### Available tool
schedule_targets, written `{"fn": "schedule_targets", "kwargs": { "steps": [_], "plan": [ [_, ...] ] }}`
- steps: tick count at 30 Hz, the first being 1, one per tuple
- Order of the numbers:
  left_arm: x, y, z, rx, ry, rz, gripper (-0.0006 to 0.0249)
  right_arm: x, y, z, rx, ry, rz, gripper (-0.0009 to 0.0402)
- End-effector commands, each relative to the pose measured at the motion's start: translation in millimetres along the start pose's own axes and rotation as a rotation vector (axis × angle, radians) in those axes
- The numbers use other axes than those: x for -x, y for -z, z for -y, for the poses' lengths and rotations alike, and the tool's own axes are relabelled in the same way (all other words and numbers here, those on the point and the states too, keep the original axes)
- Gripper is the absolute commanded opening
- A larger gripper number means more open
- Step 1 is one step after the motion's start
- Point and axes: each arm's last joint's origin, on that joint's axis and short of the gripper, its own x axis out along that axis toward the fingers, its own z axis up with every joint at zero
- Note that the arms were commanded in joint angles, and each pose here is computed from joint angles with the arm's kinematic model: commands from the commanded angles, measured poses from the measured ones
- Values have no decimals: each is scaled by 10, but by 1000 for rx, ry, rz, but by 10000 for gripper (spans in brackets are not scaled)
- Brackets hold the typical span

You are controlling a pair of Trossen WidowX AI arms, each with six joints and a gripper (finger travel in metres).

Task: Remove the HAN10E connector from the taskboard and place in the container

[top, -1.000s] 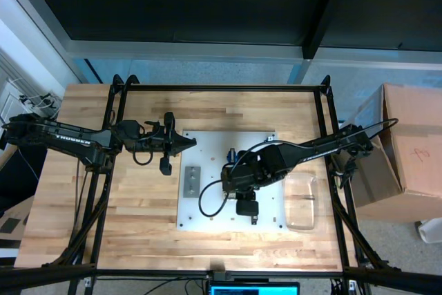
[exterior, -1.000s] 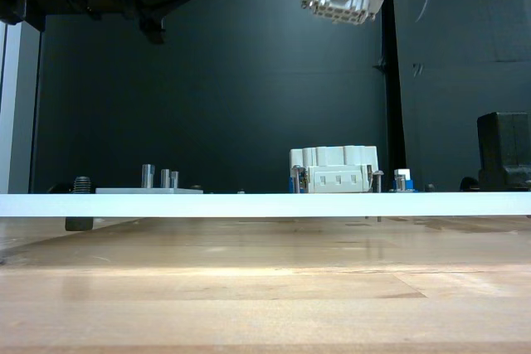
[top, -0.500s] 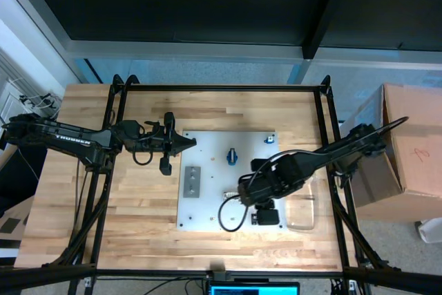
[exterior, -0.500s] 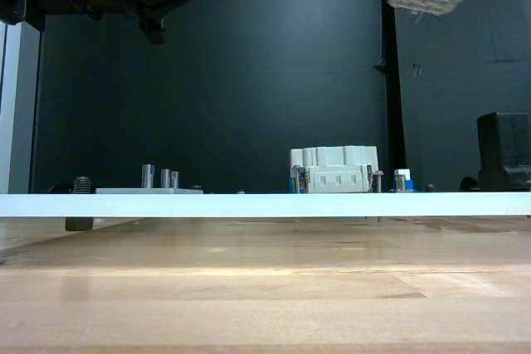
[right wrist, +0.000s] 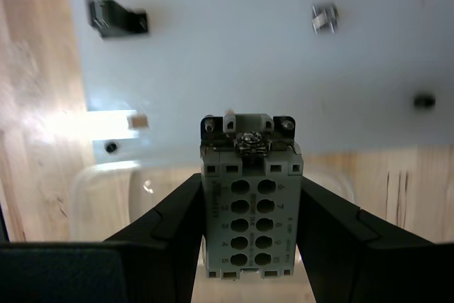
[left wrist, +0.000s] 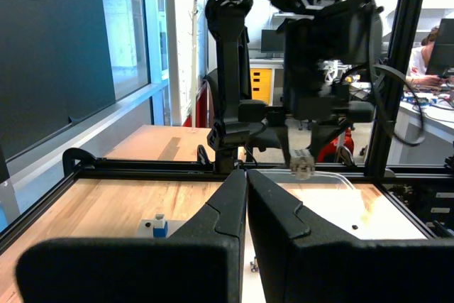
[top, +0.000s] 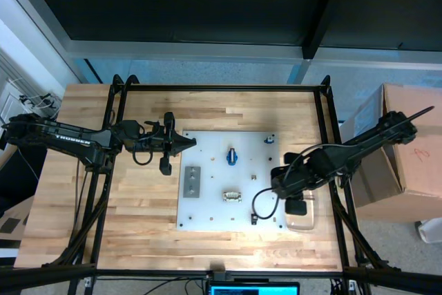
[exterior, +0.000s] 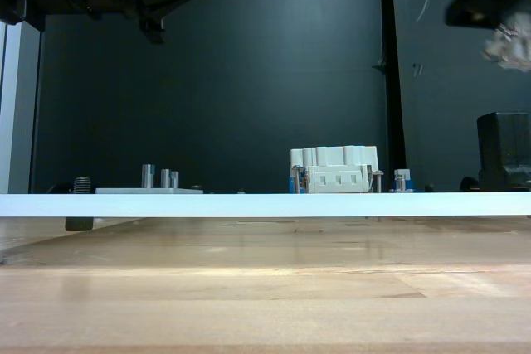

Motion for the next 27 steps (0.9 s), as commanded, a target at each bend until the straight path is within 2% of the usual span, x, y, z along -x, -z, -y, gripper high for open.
{"fn": "schedule_targets", "kwargs": {
  "steps": [1, 6, 12, 20, 27],
  "plan": [
    [0, -1, -1, 0, 0, 0, 0, -27, 179, 57, -34, 0, -8, 9],
    [0, -1, 0, 0, 0, 0, 0, -80, 398, 129, -62, 2, -18, 9],
    [0, -1, -1, 0, 0, 0, 0, -160, 567, 164, -78, 12, -41, 9],
    [0, -1, -1, 0, 0, 0, 0, -325, 675, 144, -62, 26, -68, 9],
    [0, -1, -1, 0, 0, 0, 0, -431, 684, 137, -62, 9, -47, 9]
  ]
}}
